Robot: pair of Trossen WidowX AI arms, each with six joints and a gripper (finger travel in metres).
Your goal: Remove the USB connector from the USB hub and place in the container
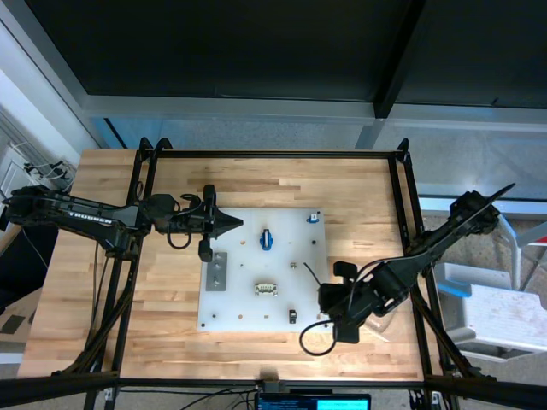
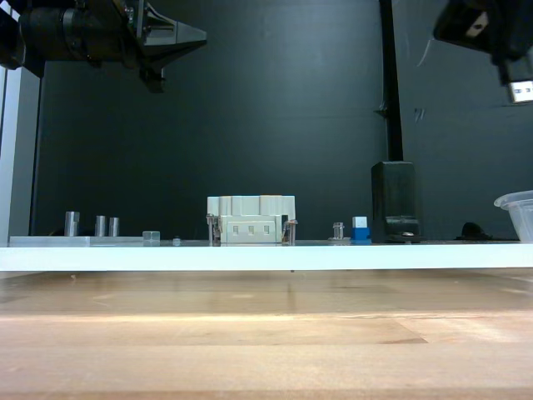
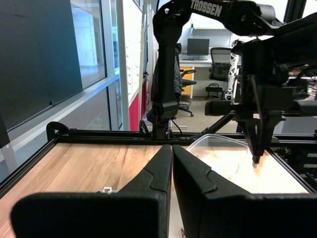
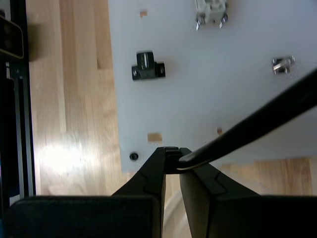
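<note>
From above, my left gripper (image 1: 235, 224), fingers pressed together, hovers at the white board's (image 1: 248, 265) ten o'clock corner, the right gripper (image 1: 332, 301) at four o'clock. Low view: the USB connector's (image 2: 520, 87) silver plug hangs high, the clear shallow container (image 2: 518, 212) lower at three o'clock. Right wrist: fingers pinch its thin black cable; left wrist: TROSSEN on the right arm (image 3: 213, 7).
</note>
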